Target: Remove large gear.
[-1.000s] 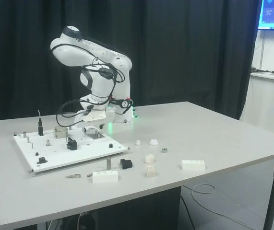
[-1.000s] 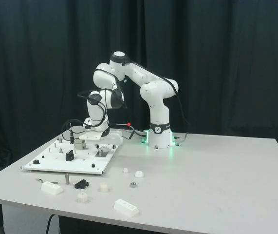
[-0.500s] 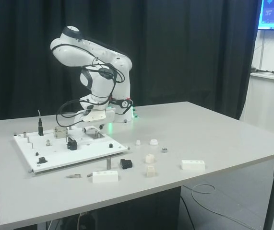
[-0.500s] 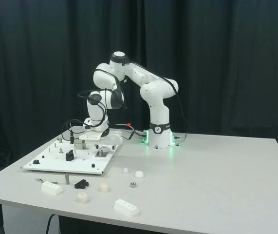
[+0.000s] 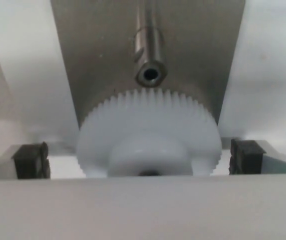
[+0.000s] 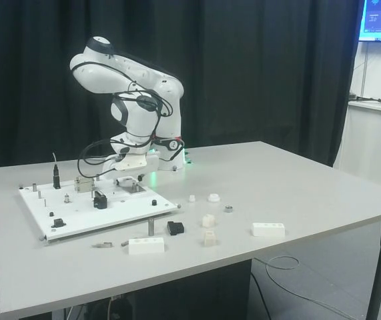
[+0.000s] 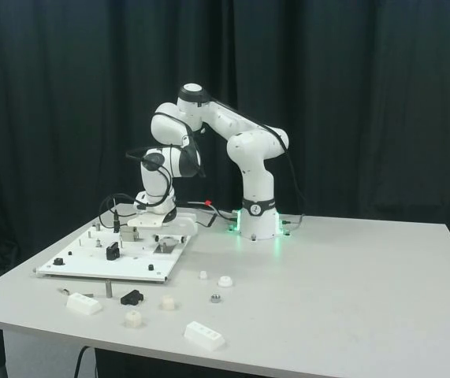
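Note:
The large white gear [image 5: 148, 135] fills the wrist view, its toothed rim and raised hub facing the camera. It sits in front of a grey metal plate [image 5: 92, 60] that carries a steel shaft [image 5: 149, 75]. My gripper [image 5: 138, 159] is open around the gear, with a black pad [image 5: 31, 161] on one side and a second pad [image 5: 246, 156] on the other, each a small gap away from the teeth. In the room views the gripper [image 6: 127, 176] [image 7: 155, 235] is low over the back of the white assembly board [image 6: 130, 212] [image 7: 83, 266]; the gear is hidden there.
Black and metal fixtures stand on the board, among them a black block [image 6: 100, 201]. On the table in front lie two white blocks [image 6: 146, 246] [image 6: 268, 229], a black part [image 6: 175, 227], a white ring [image 6: 213, 197] and other small pieces. The arm's base [image 7: 258, 220] stands behind.
The wrist has shifted very slightly; the board and the loose parts have not moved.

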Robot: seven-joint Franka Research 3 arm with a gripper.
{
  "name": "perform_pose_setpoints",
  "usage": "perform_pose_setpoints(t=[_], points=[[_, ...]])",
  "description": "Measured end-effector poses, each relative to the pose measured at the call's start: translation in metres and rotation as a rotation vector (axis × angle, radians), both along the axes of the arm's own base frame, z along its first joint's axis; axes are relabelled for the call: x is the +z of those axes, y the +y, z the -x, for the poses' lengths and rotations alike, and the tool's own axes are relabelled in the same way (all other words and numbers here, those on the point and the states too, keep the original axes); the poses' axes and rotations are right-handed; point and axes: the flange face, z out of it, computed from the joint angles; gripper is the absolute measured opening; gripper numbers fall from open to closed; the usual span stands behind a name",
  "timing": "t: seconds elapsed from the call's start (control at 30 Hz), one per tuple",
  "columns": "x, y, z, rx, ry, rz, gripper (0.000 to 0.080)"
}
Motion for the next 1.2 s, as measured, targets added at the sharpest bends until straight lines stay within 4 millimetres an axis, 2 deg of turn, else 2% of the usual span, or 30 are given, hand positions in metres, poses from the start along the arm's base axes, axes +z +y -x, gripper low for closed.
perform_pose_setpoints(t=[0.37,0.4,0.57,0.6,1.2], points=[[-0.0017,-0.0017,0.0002,0.004,-0.003,0.012,0.0800],[-0.0017,-0.0018,0.0002,0.004,-0.003,0.012,0.0678],[-0.0016,-0.0019,0.0002,0.004,-0.003,0.013,0.0678],[-0.0016,-0.0019,0.0002,0.004,-0.003,0.013,0.0599],[-0.0013,-0.0019,0.0000,0.004,-0.004,0.013,0.0599]])
